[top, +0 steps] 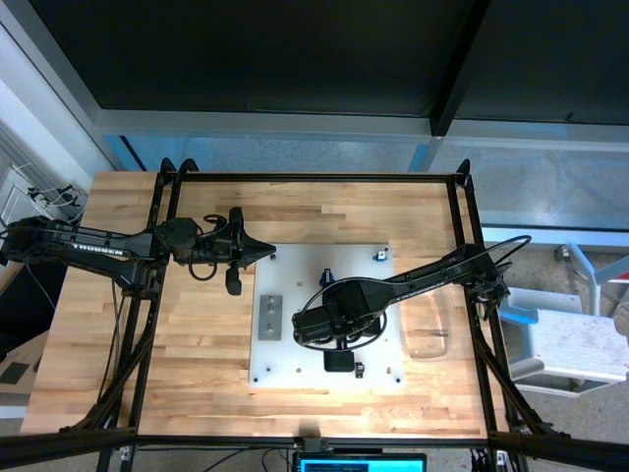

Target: Pick the HAN10E connector and install in the HAN10E hub

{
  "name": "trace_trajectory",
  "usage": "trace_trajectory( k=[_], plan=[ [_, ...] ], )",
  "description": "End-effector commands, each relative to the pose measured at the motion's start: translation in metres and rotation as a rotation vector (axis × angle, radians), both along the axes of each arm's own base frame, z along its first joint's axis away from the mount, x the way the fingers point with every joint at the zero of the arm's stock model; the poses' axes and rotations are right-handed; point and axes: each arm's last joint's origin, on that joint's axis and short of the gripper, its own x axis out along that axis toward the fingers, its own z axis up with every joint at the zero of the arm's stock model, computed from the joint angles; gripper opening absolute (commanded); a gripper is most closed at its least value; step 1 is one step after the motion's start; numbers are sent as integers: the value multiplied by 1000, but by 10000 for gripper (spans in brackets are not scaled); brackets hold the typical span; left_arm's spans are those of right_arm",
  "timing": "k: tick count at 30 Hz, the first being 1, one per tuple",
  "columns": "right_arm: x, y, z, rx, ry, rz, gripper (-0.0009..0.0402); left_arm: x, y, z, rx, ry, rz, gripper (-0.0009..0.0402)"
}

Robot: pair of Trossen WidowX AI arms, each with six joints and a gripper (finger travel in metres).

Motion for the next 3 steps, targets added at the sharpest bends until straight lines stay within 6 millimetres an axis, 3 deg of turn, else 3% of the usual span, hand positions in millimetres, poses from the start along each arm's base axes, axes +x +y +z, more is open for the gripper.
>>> trace_trajectory(
  k=[1,3],
  plan=[
    [0,0,0,0,-1,1,380,0,0,0,0,0,0,0],
    [0,0,0,0,-1,1,380,0,0,0,0,0,0,0]
  ],
)
